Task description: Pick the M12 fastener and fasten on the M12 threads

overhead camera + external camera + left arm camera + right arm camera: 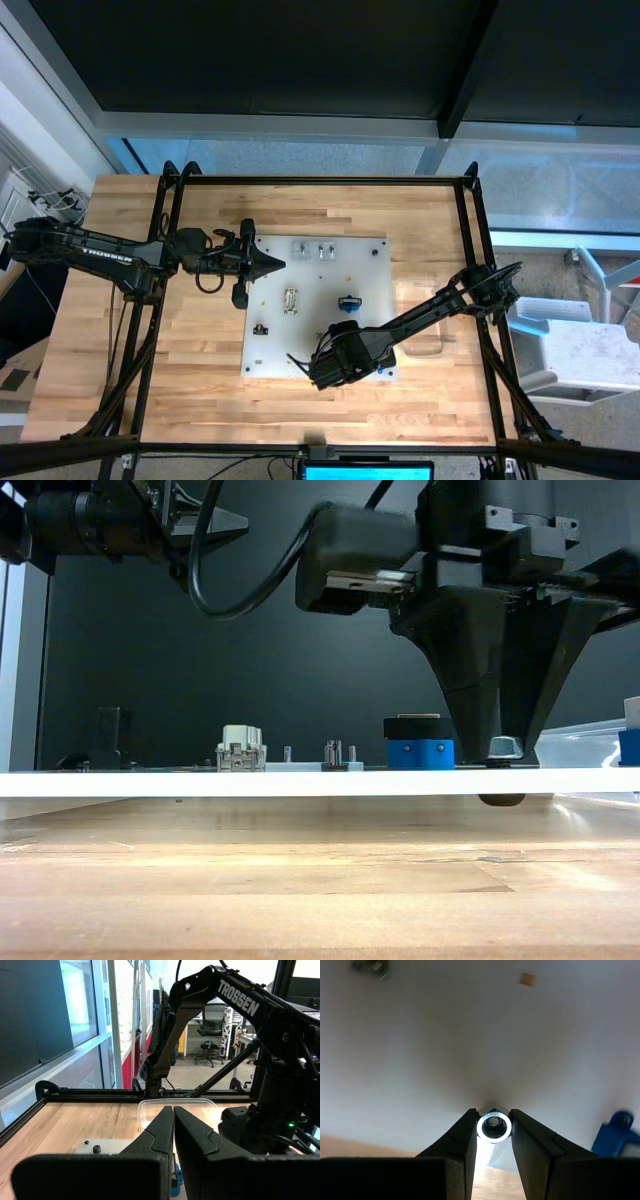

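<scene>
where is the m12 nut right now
The nut is between the right gripper's fingers, low over the white board's near edge, right of the blue block in the low view. The left gripper hangs shut over the board's left edge.

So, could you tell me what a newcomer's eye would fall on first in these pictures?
First, the right hand, low over the white board's near right edge, shut on the small silver nut; whether the nut sits on its stud I cannot tell. Next, the left hand, fingers together, held high over the board's left edge.
</scene>
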Robot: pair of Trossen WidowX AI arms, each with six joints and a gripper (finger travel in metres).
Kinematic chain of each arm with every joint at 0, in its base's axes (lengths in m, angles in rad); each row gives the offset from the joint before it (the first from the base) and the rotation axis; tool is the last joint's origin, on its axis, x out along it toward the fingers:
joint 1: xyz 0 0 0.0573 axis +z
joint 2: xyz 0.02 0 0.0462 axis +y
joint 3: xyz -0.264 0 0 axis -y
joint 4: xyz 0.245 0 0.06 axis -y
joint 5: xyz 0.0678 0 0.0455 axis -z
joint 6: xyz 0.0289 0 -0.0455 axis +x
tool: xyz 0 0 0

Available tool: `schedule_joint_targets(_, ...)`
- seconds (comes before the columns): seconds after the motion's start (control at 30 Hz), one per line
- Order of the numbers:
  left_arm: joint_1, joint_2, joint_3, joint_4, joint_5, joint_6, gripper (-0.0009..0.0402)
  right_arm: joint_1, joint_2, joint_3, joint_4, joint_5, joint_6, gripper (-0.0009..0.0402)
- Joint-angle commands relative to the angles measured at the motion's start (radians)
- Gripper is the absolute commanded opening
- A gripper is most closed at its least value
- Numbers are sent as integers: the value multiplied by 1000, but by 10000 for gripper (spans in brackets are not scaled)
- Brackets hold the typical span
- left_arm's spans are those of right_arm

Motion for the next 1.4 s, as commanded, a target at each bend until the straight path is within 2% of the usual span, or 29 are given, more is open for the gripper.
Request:
schedule_joint_targets(0.03,0,0,0,1,0,0,0,0,0,0,4,1,142,36)
schedule_joint_targets(0.47,0,0,0,0,0,0,0,1,0,0,6,1,779,36)
schedule_joint_targets(0.63,0,0,0,0,0,0,0,3,0,0,6,2,991,36)
schedule_joint_targets(0.73,0,0,0,0,0,0,0,3,0,0,6,2,1088,36)
schedule_joint_targets(1.0,0,0,0,0,0,0,0,6,0,0,6,2,1258,36)
schedule_joint_targets(1.1,0,0,0,0,0,0,0,7,0,0,6,11,1264,36)
schedule_joint_targets(1.4,0,0,0,0,0,0,0,8,1,0,7,9,1255,36)
